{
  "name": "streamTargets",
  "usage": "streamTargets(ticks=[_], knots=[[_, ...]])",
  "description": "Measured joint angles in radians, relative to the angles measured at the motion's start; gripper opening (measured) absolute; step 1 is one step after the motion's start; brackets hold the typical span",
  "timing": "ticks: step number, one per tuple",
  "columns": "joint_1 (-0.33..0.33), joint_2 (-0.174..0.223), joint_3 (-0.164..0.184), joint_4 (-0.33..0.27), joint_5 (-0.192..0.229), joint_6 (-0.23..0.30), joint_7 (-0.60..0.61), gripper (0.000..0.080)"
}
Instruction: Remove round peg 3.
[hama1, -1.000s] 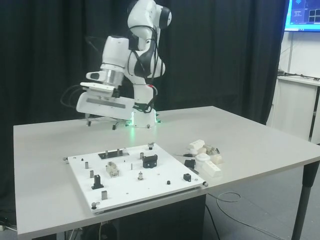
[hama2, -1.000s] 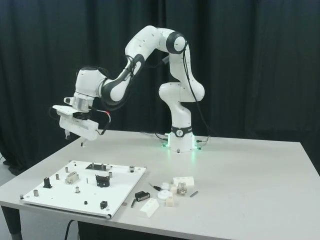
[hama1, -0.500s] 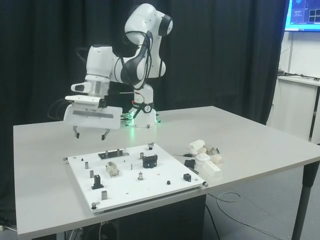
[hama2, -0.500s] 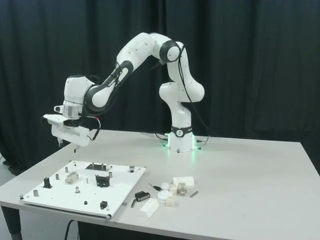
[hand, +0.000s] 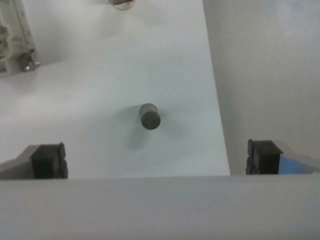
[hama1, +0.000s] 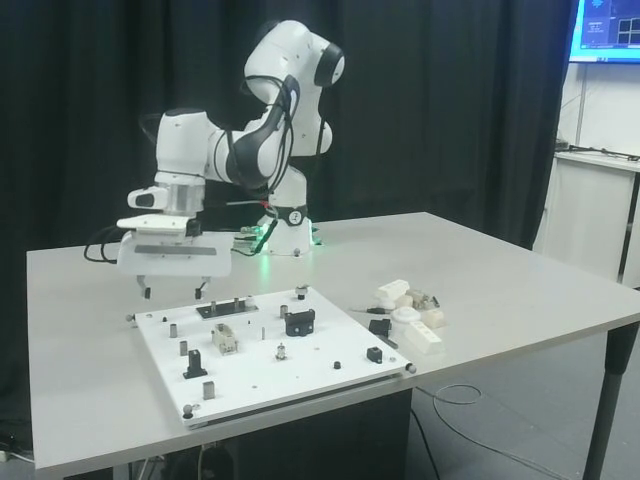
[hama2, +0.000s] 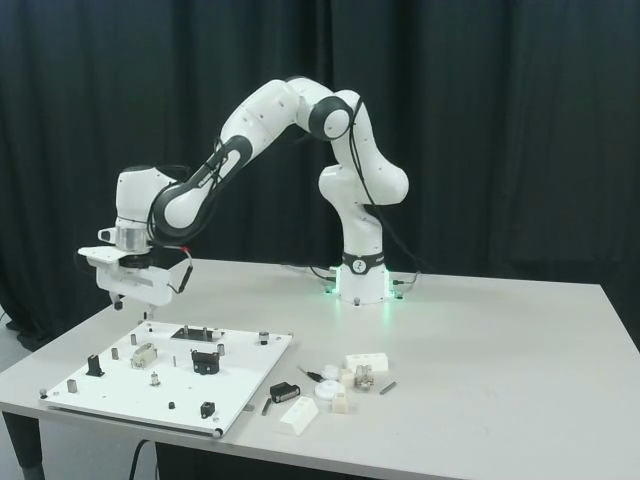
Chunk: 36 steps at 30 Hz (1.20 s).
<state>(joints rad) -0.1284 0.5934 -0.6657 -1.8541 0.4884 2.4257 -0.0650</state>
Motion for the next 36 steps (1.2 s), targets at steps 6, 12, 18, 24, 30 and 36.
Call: streamTargets(ticks=[6, 12, 18, 24, 30, 36], knots=[[-0.036, 0.031, 0.032, 0.028, 0.022, -0.003, -0.016, 0.0800], [-0.066, 0.061, 0.063, 0.059, 0.032, -0.005, -0.030, 0.0800], [-0.084, 0.092, 0.081, 0.092, 0.035, -0.009, -0.031, 0.0800], [-0.091, 0.123, 0.082, 0.124, 0.037, -0.025, -0.031, 0.0800], [-0.099, 0.144, 0.082, 0.143, 0.047, -0.040, -0.031, 0.0800], [-0.104, 0.154, 0.082, 0.148, 0.052, -0.051, -0.031, 0.0800]])
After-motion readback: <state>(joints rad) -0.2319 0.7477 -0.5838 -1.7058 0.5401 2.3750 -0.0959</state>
